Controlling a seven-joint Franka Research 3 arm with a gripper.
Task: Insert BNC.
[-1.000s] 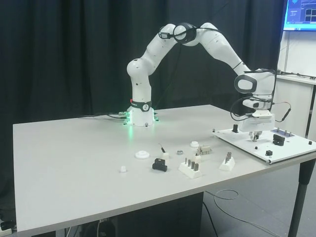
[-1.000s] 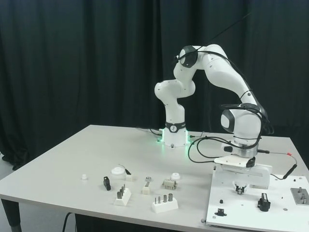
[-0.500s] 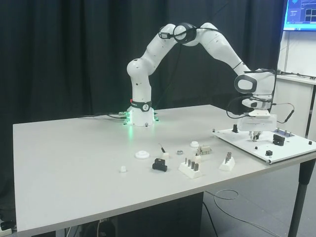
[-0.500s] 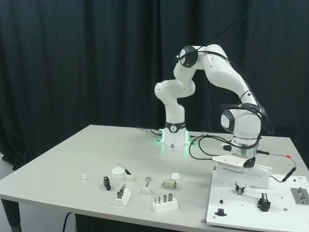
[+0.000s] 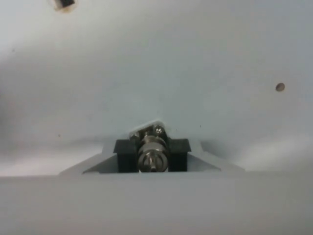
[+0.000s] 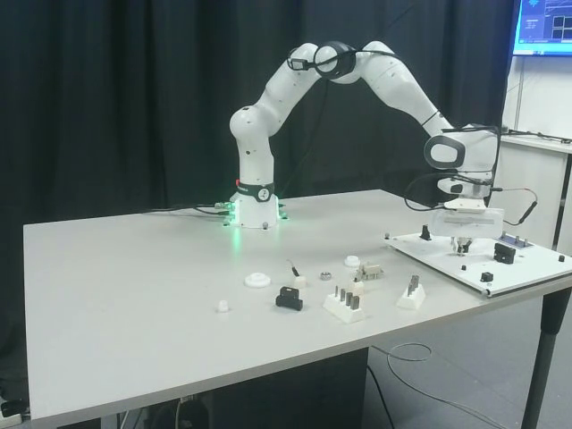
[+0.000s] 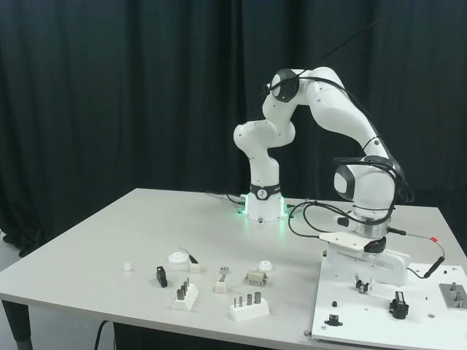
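Note:
In the wrist view a metal BNC connector [image 5: 152, 154] sits between two black fingers [image 5: 126, 155], which press on both of its sides. My gripper [image 5: 152, 157] is shut on it, just above the white board [image 5: 195, 58]. A small white base with screws shows right behind the connector. From the room, my gripper [image 6: 462, 239] [image 7: 363, 283] hangs low over the white board [image 6: 527, 268] [image 7: 379, 324] at the table's right end. Whether the connector touches the board is hidden.
On the board stand black parts [image 7: 398, 306] [image 7: 333, 319] and a grey block [image 7: 452, 294]. Loose on the grey table lie white pin blocks [image 7: 248, 306] [image 7: 184, 297], a black part [image 7: 160, 275], a white disc [image 7: 177, 257] and a small connector [image 7: 255, 275]. A cable loops from my wrist.
My hand has risen slightly above the board and turned a little; the cable loop at the wrist has shifted with it. The parts on the table have not moved.

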